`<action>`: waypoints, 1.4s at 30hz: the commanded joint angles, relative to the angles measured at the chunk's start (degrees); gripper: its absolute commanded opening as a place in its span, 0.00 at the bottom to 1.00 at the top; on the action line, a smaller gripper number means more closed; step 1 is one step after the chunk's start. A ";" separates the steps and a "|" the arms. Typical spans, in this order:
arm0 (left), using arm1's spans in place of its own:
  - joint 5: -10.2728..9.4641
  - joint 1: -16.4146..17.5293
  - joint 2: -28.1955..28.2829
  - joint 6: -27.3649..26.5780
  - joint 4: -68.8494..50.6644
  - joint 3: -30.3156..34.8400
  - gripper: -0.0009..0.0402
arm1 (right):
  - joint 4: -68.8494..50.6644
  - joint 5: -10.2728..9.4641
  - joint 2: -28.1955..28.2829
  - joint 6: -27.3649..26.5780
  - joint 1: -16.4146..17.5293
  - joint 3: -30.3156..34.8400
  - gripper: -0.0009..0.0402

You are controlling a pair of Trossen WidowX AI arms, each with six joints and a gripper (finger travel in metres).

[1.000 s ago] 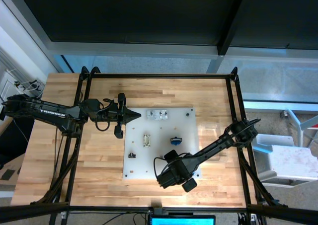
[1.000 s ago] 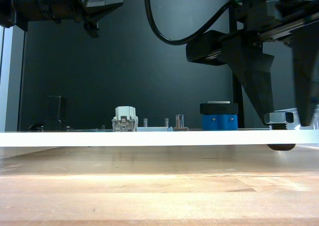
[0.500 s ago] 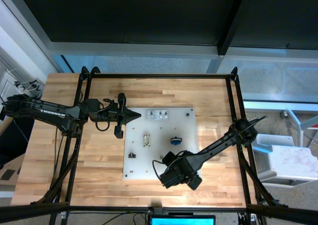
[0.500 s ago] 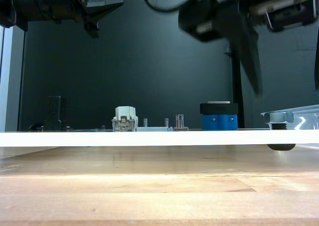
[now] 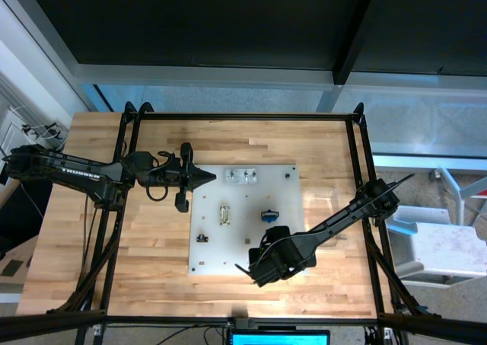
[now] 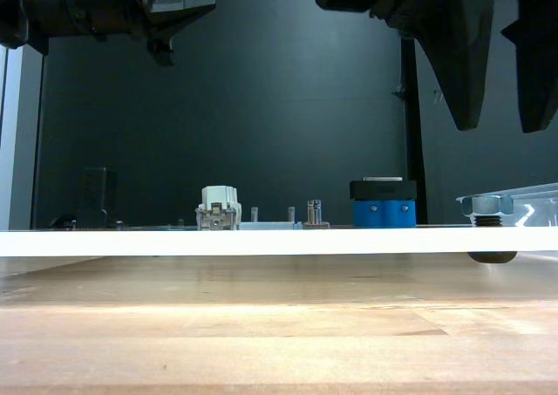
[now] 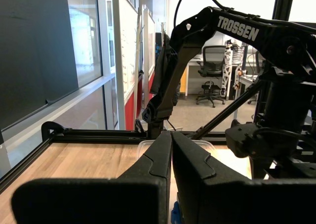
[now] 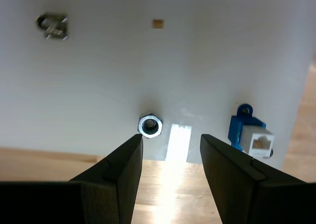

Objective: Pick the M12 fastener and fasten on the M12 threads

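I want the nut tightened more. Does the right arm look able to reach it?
Probably yes: the right end effector hangs open above the nut on its stud, nothing between. The left end effector, shut, hovers by the board's left edge.

Even overhead light on table [image 5: 84, 238] in high view; hot glare on white board [image 8: 148, 75] just beside nut [image 8: 150, 125]; low view dark-backed, left gripper [image 6: 212, 5] and right gripper [image 6: 499, 126] near-silhouettes overhead; foreground wood soft; left wrist view's far background overexposed

One left pincer [image 5: 214, 177], one right pincer [image 8: 170, 139], one nut [image 8: 150, 125], one board [image 5: 221, 246].
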 commanded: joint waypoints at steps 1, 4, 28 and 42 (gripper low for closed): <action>-0.02 0.00 0.02 0.02 0.02 0.02 0.02 | 0.15 0.72 -0.04 -6.97 0.04 0.07 0.39; 0.00 0.00 0.02 0.02 0.00 0.02 0.02 | 0.02 3.52 -0.04 -16.87 0.00 0.07 0.39; 0.00 0.00 0.02 0.02 0.00 0.02 0.02 | 0.63 5.44 -0.28 -79.12 0.07 0.07 0.38; 0.00 0.00 0.02 0.02 0.00 0.02 0.02 | 0.76 2.91 -1.05 -84.87 -1.55 -2.80 0.05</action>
